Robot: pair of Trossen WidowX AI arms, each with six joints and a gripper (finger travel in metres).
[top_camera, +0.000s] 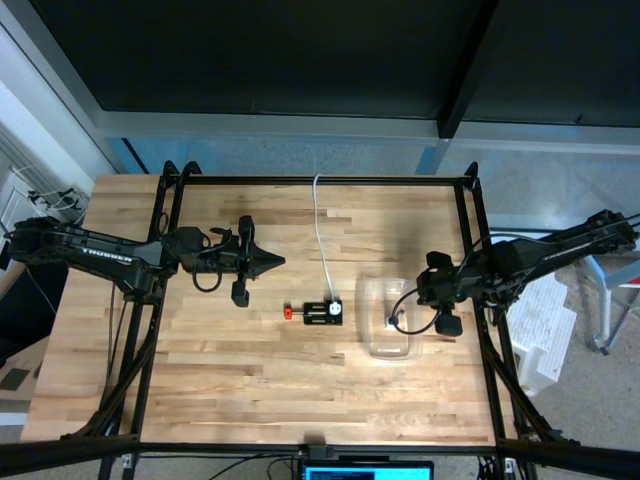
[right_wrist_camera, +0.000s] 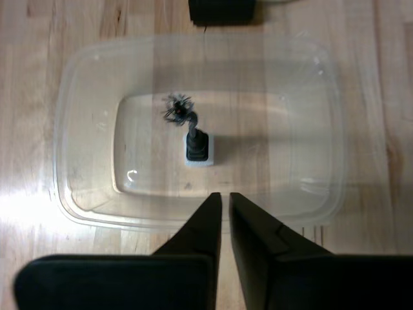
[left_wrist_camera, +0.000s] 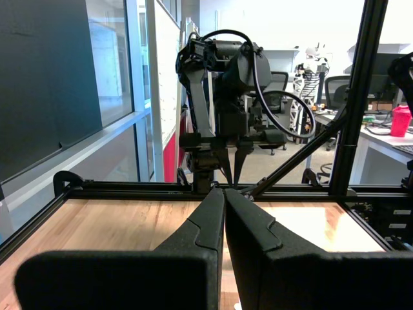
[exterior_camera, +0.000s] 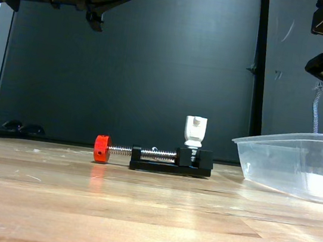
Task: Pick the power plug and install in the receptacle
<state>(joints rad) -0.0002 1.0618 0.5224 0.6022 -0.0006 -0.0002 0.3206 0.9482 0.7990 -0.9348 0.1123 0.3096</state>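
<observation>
Above clear tray [right_wrist_camera: 84, 116], right gripper [right_wrist_camera: 222, 197] hangs, jaws clenched empty, lined up on power plug [right_wrist_camera: 198, 147] inside. Left gripper [left_wrist_camera: 224, 192] parked aloft, jaws clenched, leaving receptacle [exterior_camera: 194, 129] unobstructed.

The wooden table [top_camera: 250, 370] carries a clear plastic tray [top_camera: 366, 320] directly under the right gripper [top_camera: 418, 295], which hangs with its fingers drawn together over the tray's right rim. The receptacle [top_camera: 325, 312], a black clamp block with a white socket face, rests just beyond the tray on the side of the left gripper [top_camera: 278, 262], which hovers high above the boards, fingers together. Its red knob [top_camera: 288, 312] points toward that gripper's side, and a white cable [top_camera: 322, 240] runs from it to the table's far edge
</observation>
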